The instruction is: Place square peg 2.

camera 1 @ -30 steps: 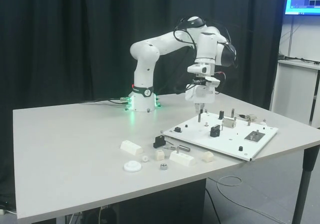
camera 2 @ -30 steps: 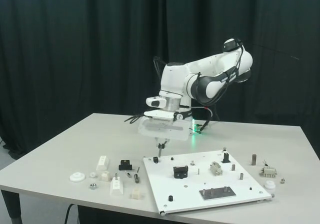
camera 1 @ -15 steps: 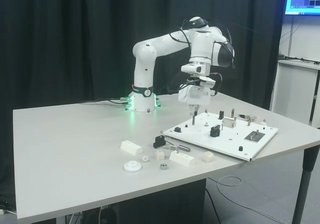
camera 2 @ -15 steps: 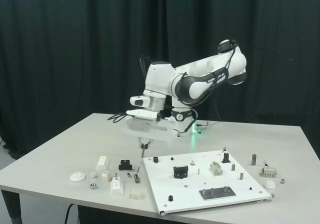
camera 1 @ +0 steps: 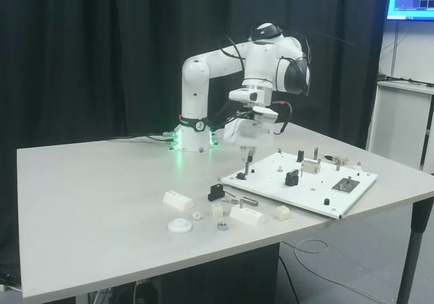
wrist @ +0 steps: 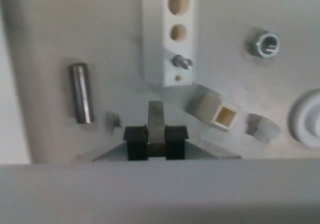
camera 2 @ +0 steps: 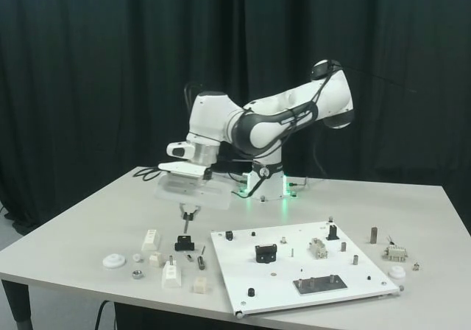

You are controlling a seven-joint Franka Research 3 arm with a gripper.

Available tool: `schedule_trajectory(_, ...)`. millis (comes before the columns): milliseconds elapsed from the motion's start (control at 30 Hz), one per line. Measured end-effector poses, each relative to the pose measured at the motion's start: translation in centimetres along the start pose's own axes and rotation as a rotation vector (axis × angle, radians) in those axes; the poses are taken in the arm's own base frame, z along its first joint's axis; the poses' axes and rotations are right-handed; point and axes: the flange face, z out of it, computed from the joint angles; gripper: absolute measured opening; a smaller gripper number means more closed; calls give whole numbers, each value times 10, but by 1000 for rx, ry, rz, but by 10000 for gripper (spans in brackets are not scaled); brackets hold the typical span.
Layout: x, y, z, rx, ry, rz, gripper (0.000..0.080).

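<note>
Above the grey desk (camera 1: 88, 182), off the edge of the white board (camera 1: 308, 185), the claw (camera 2: 189, 213) hangs in the air with its two black fingers (wrist: 135, 142) clamped on a slim grey square peg (wrist: 156, 124), which points straight down from between them. Directly beneath the claw lies a loose cluster of parts. A white block (wrist: 167, 34) with round holes and a small pin lies just beyond the peg's tip. Beside it, a grey metal cylinder (wrist: 81, 92) lies flat on the desk. On the other side of the claw sit a small hollow cube (wrist: 212, 109), a metal nut (wrist: 265, 43) and a white toothed wheel (wrist: 309, 118). In the second room view a small black bracket (camera 2: 184, 244) stands on the desk right below the claw.
</note>
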Motion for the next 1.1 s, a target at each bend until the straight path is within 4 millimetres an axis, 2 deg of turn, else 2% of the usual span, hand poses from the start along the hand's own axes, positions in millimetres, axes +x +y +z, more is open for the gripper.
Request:
schedule_trajectory(367,11,40,14,-5,-38,4,71)
schedule_trajectory(800,12,87,35,-12,-86,19,71)
schedule_trajectory(1100,13,111,54,32,-110,57,71)
